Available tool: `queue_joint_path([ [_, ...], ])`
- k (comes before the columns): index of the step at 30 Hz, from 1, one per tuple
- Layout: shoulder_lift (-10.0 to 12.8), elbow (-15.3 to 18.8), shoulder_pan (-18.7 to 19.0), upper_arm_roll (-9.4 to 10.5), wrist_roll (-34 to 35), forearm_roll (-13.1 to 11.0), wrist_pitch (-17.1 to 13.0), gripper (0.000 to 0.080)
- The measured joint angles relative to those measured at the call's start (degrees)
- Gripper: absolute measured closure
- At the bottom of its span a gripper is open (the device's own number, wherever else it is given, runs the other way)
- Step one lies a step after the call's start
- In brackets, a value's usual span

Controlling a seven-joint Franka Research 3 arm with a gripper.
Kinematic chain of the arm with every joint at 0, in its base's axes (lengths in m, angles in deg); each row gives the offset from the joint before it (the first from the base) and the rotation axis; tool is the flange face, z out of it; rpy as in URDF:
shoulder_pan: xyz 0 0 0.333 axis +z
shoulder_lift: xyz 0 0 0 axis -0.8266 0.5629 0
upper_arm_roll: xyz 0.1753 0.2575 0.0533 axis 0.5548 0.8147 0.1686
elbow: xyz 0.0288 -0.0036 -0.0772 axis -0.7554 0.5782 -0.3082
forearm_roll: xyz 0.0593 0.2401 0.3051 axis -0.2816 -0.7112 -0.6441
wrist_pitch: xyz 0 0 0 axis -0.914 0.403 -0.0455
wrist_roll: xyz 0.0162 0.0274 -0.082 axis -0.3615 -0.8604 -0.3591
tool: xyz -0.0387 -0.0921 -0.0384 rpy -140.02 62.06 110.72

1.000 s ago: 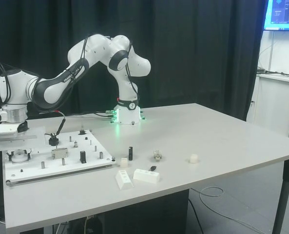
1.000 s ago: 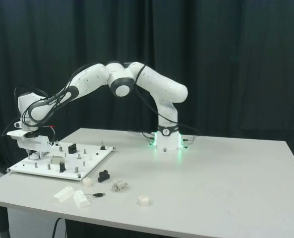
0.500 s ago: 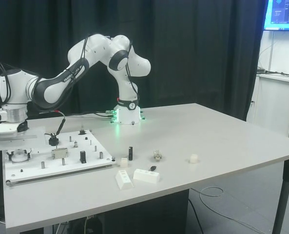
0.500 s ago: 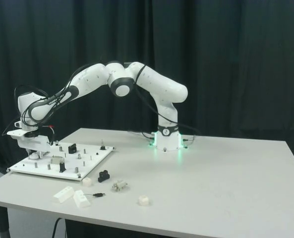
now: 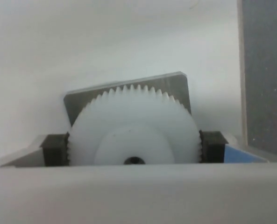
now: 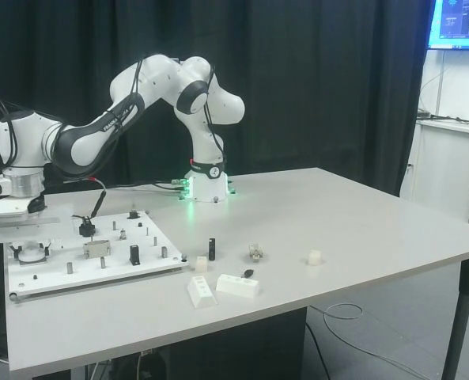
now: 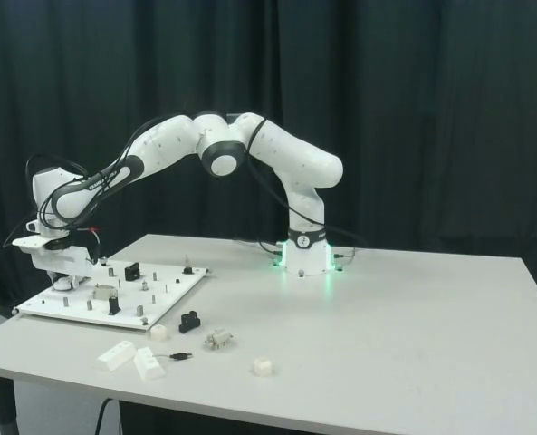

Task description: Remove large gear.

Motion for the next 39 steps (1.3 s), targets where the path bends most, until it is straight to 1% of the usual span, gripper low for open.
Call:
queue_joint_path([
  [6,-0.19,0.00,0.00,-0.04,1.73,0.00,0.21,0.0207],
  [16,-0.32,0.00,-0.02,-0.06,-0.24,0.00,0.41,0.0207],
  [18,-0.33,0.00,-0.04,-0.06,0.57,-0.04,0.41,0.0207],
  [23,-0.33,0.00,-0.07,-0.06,5.94,-0.09,0.41,0.0207],
  [25,-0.35,0.00,-0.07,-0.06,6.62,-0.09,0.41,0.0207],
  [31,-0.51,0.00,-0.06,-0.07,6.41,-0.04,0.52,0.0207],
  [39,-0.70,-0.01,-0.03,-0.12,4.27,0.02,0.74,0.0207],
])
